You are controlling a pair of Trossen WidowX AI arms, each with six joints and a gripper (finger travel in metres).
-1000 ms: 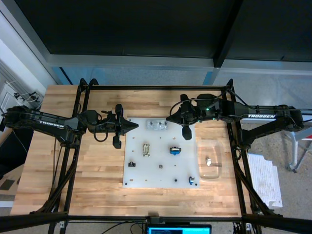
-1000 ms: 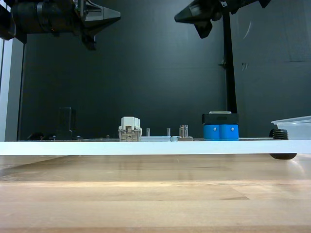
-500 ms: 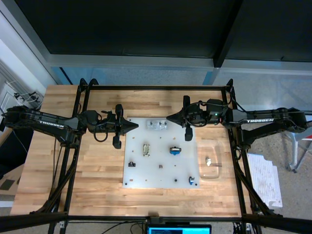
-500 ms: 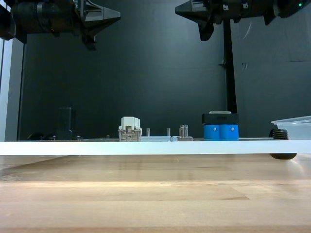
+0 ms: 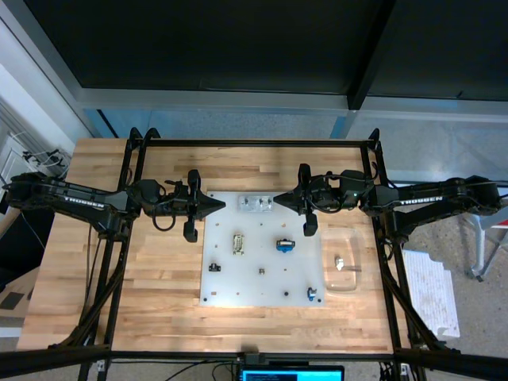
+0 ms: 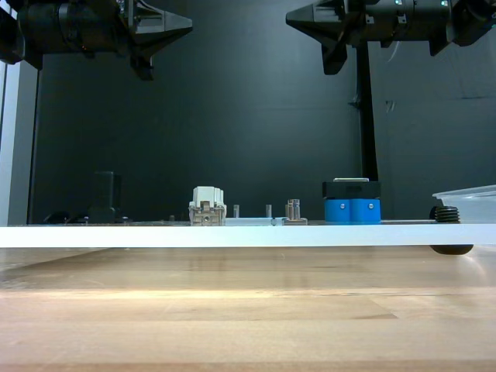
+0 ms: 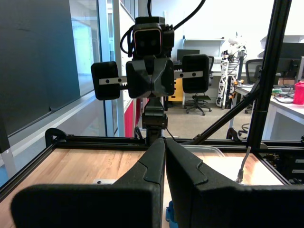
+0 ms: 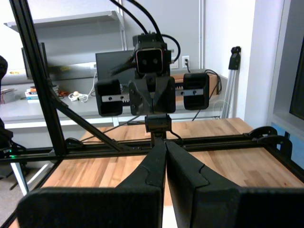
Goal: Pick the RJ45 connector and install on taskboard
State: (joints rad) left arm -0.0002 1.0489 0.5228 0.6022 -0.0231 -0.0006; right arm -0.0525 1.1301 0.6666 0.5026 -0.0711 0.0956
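My left gripper [image 5: 221, 205] [image 7: 165, 140] hangs shut and empty, high over the left edge of the white board [image 5: 246, 278]. Facing it over the board's far side is my right gripper [image 5: 278, 198] [image 8: 166, 142], also shut with nothing between its fingers. The blue jack [image 5: 313, 295] sits at the board's near right corner with a pale grey top. The clear tray [image 5: 355, 274] holds a small pale shape [image 5: 340, 263]. A thin grey cable [image 7: 242, 164] stands up over the board in the left wrist view. I cannot tell where the connector is.
Other fittings stand on the board: a blue block with a black top [image 5: 284, 244] [image 6: 352, 208], a beige socket [image 5: 237, 243] [image 6: 207, 208] and a metal part [image 5: 258, 205]. A black frame [image 5: 254, 144] runs around the wooden table [image 5: 143, 302].
The right arm has swung level and drawn back a little to the right, its gripper still shut high over the board's far side. The left arm has not moved.
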